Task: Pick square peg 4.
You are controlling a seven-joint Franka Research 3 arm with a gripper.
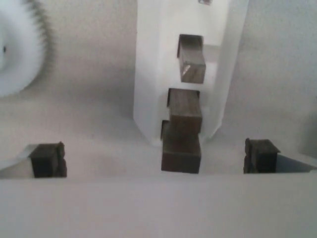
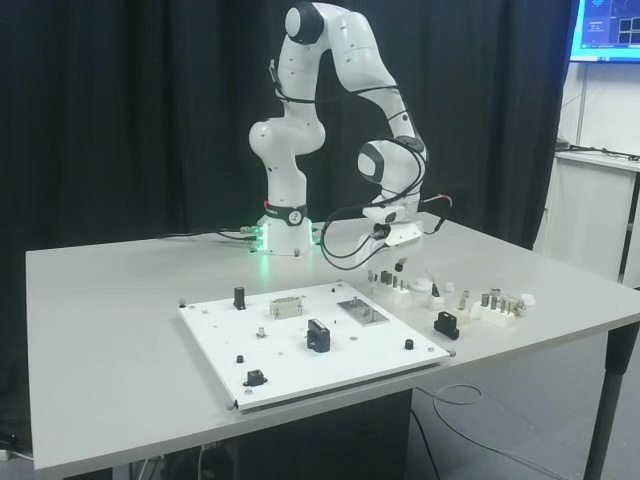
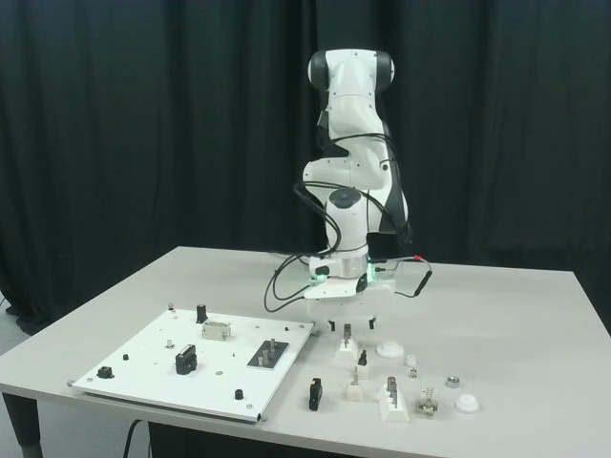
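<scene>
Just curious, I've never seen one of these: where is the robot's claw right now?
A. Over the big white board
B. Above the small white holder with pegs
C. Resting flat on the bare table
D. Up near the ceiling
B: the gripper hangs just above the white peg holder, beside the white board.

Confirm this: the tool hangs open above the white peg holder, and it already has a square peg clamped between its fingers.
Not quite. The tool does hang open above the white peg holder, but it holds nothing. The wrist view shows the square pegs seated in the holder, with both fingertips standing well apart on either side, touching none of them.
</scene>
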